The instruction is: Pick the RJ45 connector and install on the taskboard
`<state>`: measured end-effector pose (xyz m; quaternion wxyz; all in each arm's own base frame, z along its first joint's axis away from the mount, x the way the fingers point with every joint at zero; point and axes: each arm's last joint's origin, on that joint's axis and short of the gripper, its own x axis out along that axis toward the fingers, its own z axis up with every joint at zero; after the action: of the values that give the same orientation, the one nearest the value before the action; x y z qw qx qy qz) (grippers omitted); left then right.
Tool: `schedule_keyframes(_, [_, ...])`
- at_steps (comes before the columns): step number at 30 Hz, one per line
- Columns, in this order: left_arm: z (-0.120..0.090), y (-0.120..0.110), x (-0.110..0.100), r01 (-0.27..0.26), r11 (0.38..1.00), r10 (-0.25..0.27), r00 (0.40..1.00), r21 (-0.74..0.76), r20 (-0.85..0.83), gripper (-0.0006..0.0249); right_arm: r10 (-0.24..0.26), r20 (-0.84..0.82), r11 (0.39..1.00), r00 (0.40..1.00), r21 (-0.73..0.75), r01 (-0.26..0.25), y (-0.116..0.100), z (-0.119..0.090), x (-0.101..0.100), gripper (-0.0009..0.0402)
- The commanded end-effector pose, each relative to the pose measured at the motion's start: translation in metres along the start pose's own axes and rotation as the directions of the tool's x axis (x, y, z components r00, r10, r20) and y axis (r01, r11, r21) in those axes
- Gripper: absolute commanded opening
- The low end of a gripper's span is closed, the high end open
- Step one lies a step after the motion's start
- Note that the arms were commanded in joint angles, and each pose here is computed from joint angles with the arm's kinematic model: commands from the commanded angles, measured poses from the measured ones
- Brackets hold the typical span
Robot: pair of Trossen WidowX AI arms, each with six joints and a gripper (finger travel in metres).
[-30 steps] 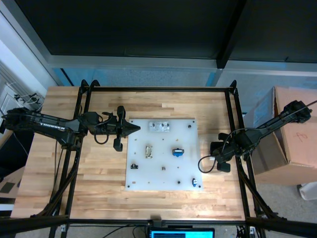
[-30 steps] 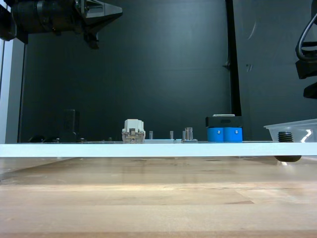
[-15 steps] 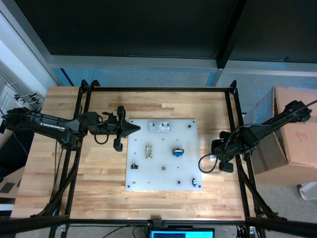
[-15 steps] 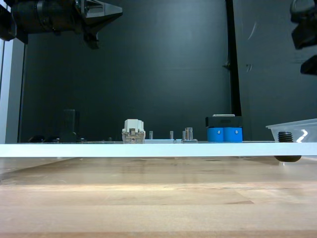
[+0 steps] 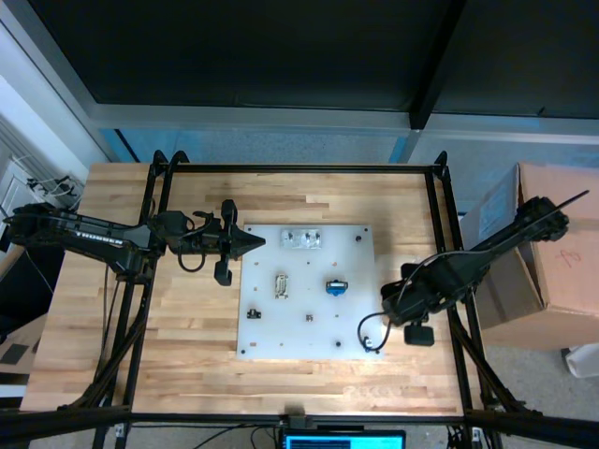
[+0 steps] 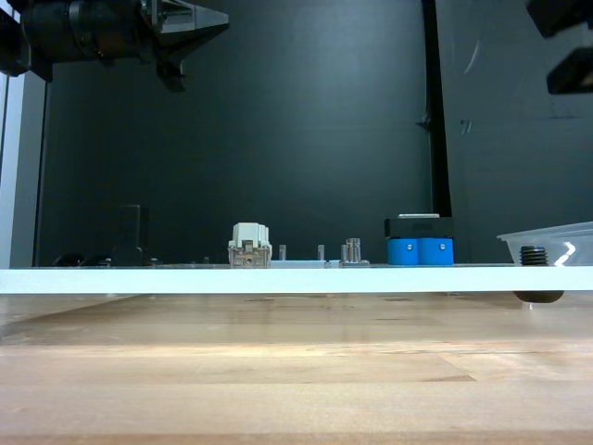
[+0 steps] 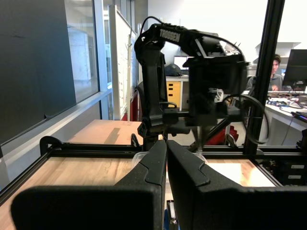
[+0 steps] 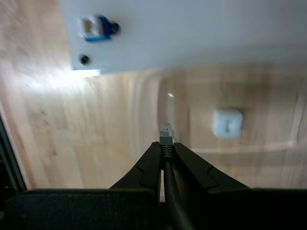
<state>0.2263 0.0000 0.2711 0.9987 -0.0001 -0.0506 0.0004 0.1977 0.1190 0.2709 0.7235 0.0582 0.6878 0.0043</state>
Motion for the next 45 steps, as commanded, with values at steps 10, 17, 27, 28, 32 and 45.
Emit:
schedule_keyframes(10, [0.000, 0.000, 0.000, 0.000, 1.000, 0.000, 1.000, 0.000, 0.001, 0.0001, -0.029, -0.057, 0.999, 0.998, -0.047, 0.027, 0.035, 0.047, -0.003, 0.0000])
schedule_keyframes(17, [0.000, 0.000, 0.000, 0.000, 1.000, 0.000, 1.000, 0.000, 0.000, 0.0001, -0.038, -0.064, 0.997, 0.997, -0.071, 0.033, 0.049, 0.067, 0.003, 0.0000])
schedule_keyframes(27, [0.000, 0.000, 0.000, 0.000, 1.000, 0.000, 1.000, 0.000, 0.001, 0.0001, -0.046, -0.060, 0.996, 0.997, -0.076, 0.041, 0.056, 0.078, 0.017, 0.0000])
schedule_keyframes(28, [0.000, 0.000, 0.000, 0.000, 1.000, 0.000, 1.000, 0.000, 0.000, 0.0001, -0.043, -0.057, 0.996, 0.997, -0.077, 0.039, 0.057, 0.079, 0.019, 0.0000])
schedule_keyframes(32, [0.000, 0.000, 0.000, 0.000, 1.000, 0.000, 1.000, 0.000, 0.000, 0.0001, -0.056, -0.060, 0.995, 0.997, -0.081, 0.051, 0.058, 0.081, 0.024, 0.0000])
schedule_keyframes(45, [0.000, 0.000, 0.000, 0.000, 1.000, 0.000, 1.000, 0.000, 0.000, 0.0001, -0.059, -0.062, 0.995, 0.996, -0.090, 0.053, 0.062, 0.084, 0.034, 0.0000])
